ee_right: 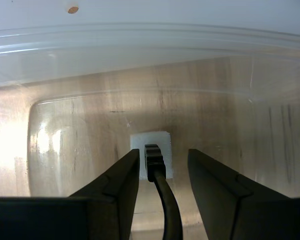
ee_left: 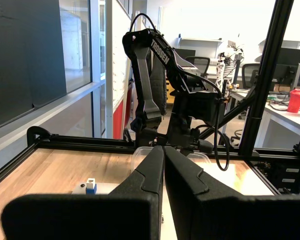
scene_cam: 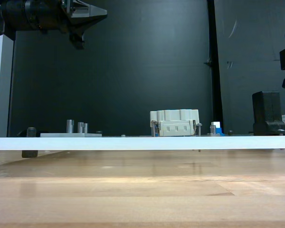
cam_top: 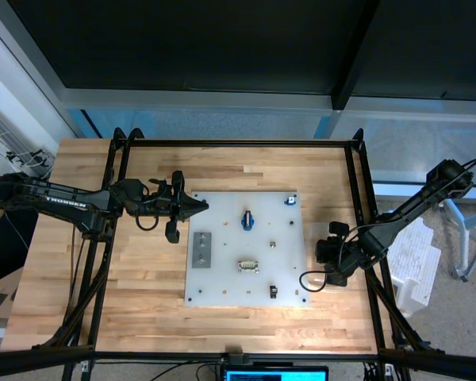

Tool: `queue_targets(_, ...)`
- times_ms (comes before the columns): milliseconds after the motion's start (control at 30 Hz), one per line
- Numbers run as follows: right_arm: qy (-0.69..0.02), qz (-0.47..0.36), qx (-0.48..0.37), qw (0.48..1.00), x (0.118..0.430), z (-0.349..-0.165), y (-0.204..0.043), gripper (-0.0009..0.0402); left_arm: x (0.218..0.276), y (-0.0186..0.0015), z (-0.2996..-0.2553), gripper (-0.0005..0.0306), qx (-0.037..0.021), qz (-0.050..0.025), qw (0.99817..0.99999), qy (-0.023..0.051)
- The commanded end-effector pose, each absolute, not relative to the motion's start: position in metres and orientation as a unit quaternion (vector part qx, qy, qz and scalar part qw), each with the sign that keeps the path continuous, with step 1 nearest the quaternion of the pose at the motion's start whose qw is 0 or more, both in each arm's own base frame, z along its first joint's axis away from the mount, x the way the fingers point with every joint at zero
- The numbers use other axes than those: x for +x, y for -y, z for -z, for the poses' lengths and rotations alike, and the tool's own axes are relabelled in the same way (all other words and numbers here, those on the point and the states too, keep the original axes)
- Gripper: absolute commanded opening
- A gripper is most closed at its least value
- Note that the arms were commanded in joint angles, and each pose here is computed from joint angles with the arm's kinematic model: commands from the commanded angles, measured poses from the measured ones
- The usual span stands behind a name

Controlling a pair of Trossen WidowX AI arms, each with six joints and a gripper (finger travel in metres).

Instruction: Pick the USB connector and install on taskboard

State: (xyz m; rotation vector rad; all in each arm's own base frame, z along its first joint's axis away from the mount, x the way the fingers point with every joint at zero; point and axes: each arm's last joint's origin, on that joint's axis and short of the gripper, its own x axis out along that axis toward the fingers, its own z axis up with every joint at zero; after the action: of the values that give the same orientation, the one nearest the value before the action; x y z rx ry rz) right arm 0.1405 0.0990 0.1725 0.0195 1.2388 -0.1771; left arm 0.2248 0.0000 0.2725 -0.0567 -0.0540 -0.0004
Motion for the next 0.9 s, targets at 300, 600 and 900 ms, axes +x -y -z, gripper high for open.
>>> queue_targets(300, -0.578, 0.078, 0.015, 0.813, 0.1413, -0.1729, -0.1, 0.0058, 0.2248, -0.0001, -0.2725, 0.0, -0.0281, 0.0002, 0.99924, 0.027)
queue_targets(600, -0.579, 0.074, 0.018, 0.812, 0.1411, -0.1733, -0.1002, -0.0001, 0.2249, 0.0, -0.2724, 0.0, -0.0281, 0.0004, 0.99924, 0.0268)
queue_targets(900, -0.575, 0.069, 0.02, 0.815, 0.1399, -0.1753, -0.1, 0.0, 0.2248, 0.0, -0.2725, 0.0, -0.0281, 0.0004, 0.99924, 0.027)
